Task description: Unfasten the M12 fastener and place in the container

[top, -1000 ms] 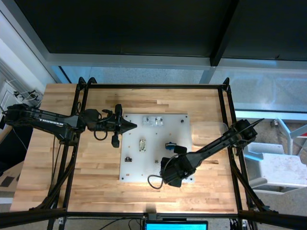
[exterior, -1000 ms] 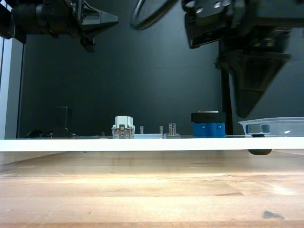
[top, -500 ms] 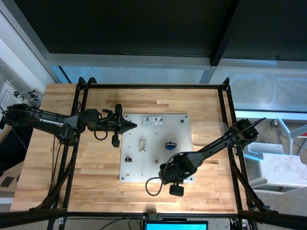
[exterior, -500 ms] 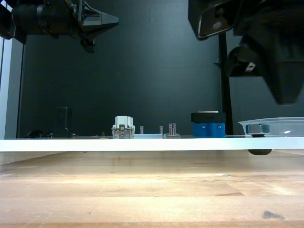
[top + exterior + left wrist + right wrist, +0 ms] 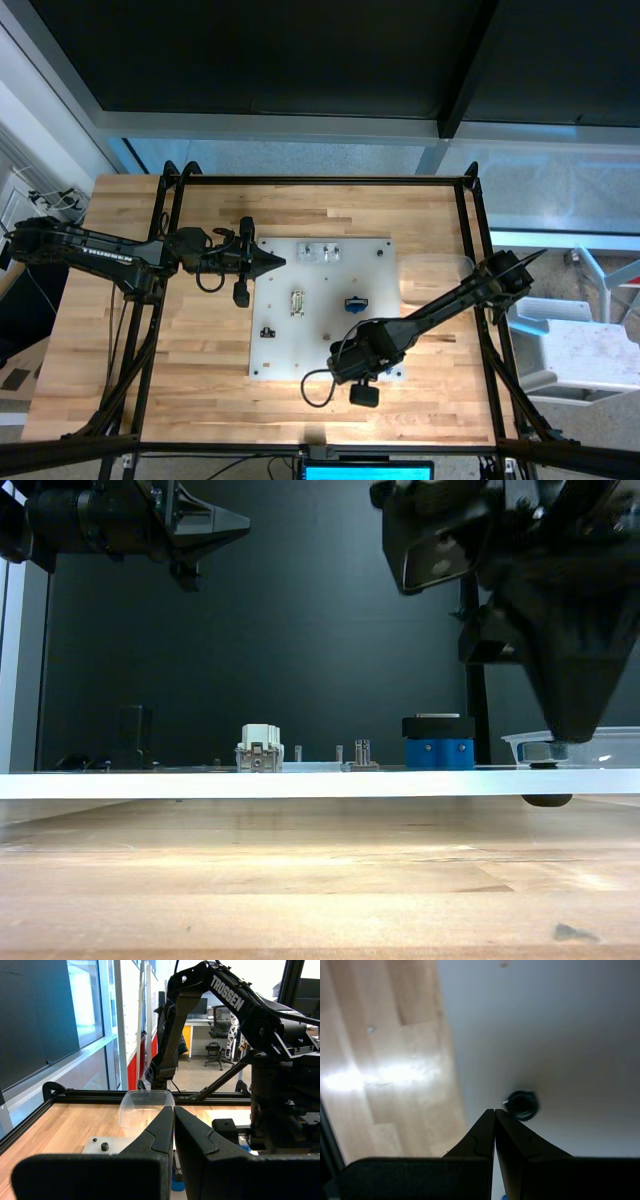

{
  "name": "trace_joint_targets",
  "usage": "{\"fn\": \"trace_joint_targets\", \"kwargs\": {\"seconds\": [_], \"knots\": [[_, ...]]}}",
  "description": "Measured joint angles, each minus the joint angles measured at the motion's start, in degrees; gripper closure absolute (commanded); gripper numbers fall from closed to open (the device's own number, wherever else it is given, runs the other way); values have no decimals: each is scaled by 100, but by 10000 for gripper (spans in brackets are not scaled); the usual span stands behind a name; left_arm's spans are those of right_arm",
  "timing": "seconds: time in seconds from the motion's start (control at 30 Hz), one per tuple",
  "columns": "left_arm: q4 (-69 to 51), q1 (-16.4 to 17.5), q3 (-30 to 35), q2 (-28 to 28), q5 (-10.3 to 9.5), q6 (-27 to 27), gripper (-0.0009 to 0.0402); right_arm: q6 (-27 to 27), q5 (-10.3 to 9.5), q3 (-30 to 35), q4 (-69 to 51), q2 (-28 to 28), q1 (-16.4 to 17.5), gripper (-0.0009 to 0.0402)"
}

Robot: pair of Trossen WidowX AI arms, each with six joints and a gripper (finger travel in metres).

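Note:
The M12 fastener, a small silver nut, sits on its stud on the white board. In the low view the nut shows in front of the container. My right gripper is shut with nothing between its fingers. Its tips hang just above and beside the nut, over the board's near right edge. The pale translucent container stands right of the board. My left gripper is shut and hovers high at the board's far left corner.
On the board stand a blue connector, a grey-white socket and a small silver post. A black post marks the far right corner. A black frame rails the table.
My right gripper has come down from well above the board until its shut tips sit right over the nut. The left arm has not moved.

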Motion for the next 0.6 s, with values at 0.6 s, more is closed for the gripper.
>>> {"fn": "trace_joint_targets", "kwargs": {"seconds": [0.6], "knots": [[2, 0, 0, 0, 0, -2, 393, 26, 254, -114, -2, 2, 17, 393]]}}
